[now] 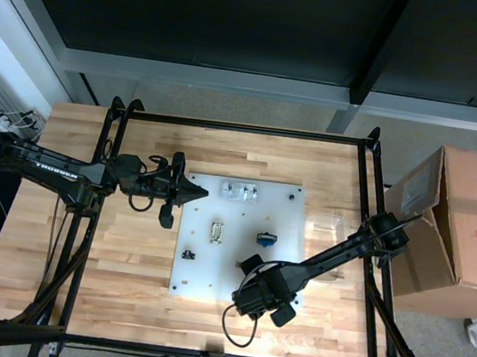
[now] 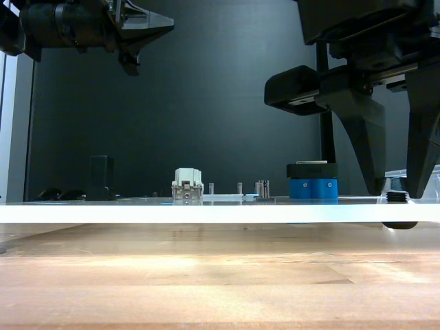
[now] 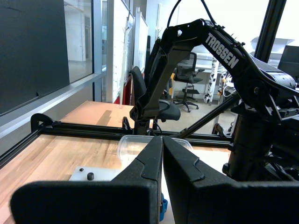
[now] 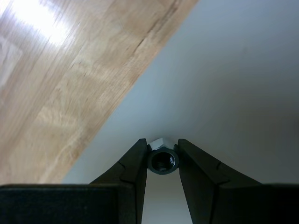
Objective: Pick the M12 nut and place it on its threads and fasten
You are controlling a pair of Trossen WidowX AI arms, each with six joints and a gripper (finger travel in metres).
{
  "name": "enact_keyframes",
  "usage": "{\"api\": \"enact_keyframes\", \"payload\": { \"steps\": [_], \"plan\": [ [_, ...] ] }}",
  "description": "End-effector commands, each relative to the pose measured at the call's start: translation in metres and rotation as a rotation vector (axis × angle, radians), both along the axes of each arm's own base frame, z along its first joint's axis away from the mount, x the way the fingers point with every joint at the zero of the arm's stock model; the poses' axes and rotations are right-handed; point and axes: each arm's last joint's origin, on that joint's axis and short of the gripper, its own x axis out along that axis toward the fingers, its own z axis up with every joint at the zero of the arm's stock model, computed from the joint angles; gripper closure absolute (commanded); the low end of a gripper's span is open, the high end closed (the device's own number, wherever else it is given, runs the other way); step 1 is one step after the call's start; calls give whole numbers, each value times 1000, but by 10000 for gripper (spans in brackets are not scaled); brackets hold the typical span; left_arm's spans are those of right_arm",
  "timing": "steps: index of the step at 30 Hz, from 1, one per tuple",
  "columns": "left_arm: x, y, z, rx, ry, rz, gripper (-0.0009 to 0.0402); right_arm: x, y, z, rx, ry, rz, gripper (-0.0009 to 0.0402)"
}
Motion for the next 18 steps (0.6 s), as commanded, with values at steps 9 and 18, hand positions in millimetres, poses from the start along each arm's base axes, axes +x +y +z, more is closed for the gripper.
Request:
{"api": "enact_keyframes", "payload": {
  "steps": [9, 18],
  "plan": [
    [0, 0, 0, 0, 0, 0, 393, 4, -8, -1, 39, -8, -434, 381],
    [0, 0, 0, 0, 0, 0, 393, 5, -11, -1, 73, -17, -866, 381]
  ]
}}
